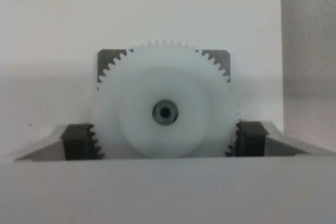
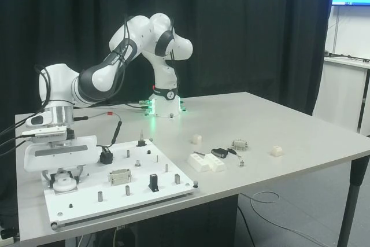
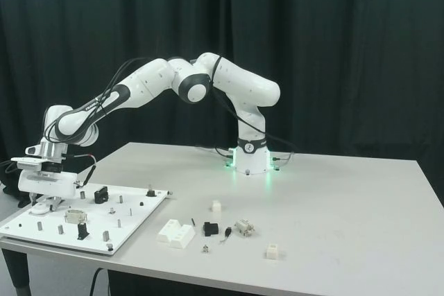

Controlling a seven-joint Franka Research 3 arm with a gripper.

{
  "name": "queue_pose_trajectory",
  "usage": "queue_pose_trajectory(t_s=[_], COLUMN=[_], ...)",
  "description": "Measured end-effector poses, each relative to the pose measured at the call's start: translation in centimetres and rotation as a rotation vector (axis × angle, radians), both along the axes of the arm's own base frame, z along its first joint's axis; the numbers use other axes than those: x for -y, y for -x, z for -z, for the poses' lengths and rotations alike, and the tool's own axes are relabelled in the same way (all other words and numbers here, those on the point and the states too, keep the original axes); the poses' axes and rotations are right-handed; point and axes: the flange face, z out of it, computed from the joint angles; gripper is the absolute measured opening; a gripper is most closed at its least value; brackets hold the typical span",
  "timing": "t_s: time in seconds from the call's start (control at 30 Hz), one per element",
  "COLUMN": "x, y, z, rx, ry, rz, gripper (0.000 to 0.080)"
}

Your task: Remove large gear.

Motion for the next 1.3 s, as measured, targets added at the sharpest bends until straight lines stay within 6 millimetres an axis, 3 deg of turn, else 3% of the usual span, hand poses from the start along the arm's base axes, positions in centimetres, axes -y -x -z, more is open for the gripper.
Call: queue_pose_trajectory(t_s=[0.73,1.3], x=[0.3,1.1], y=[-0.1,0.1], z=[-0.9,-4.3], rx=[-0.01,-0.015], ry=[0.003,-0.008], rz=[-0.036,-0.066], gripper=[0.0588,0.0588])
